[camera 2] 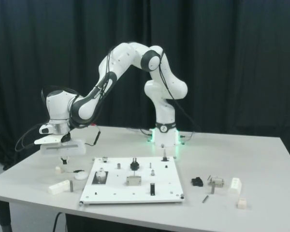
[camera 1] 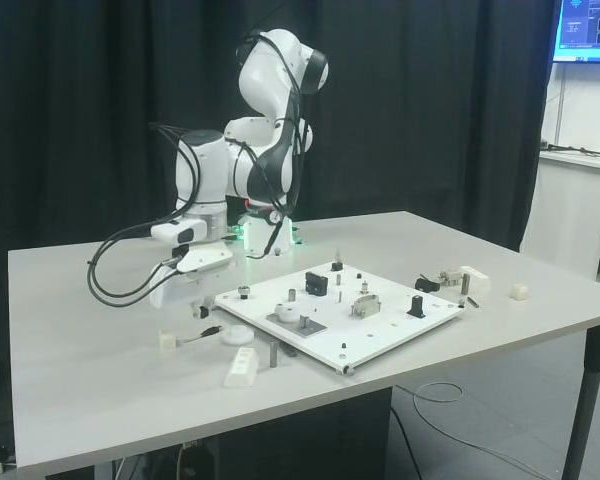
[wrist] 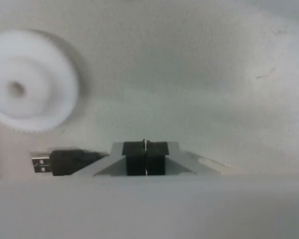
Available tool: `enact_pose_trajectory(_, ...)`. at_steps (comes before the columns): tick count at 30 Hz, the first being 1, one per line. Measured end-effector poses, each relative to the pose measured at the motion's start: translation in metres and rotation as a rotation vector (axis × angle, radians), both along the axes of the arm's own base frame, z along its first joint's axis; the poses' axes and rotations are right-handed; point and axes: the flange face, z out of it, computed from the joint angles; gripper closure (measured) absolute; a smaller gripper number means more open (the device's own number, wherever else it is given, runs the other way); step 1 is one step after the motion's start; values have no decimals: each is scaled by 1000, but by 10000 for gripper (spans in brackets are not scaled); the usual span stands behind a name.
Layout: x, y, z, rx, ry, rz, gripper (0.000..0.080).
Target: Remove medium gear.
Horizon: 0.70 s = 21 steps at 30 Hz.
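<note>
The medium gear [wrist: 31, 80] is lying flat on the grey table [wrist: 199, 69], off the white board [camera 1: 380, 325] and beside a black USB plug [wrist: 55, 162]; in the second room view it is sitting left of the board [camera 2: 80, 175]. It is looking like rigid white plastic, light and stiff, with a toothed rim and 1 centre hole; gripping across the rim or the raised hub is likely working best, since the smooth faces may be slipping. The gripper [wrist: 145, 158] is hovering apart from the gear, its 2 black pads pressing together, holding nothing and touching nothing.
</note>
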Motion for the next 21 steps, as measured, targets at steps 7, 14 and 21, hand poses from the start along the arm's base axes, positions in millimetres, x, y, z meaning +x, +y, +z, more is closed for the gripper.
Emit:
enact_pose_trajectory(7, 3, -1, 6, 8, 3, 1, 802)
enact_pose_trajectory(14, 4, -2, 9, 7, 1, -1, 802)
enact_pose_trajectory(21, 5, -3, 10, 6, 0, -4, 803)
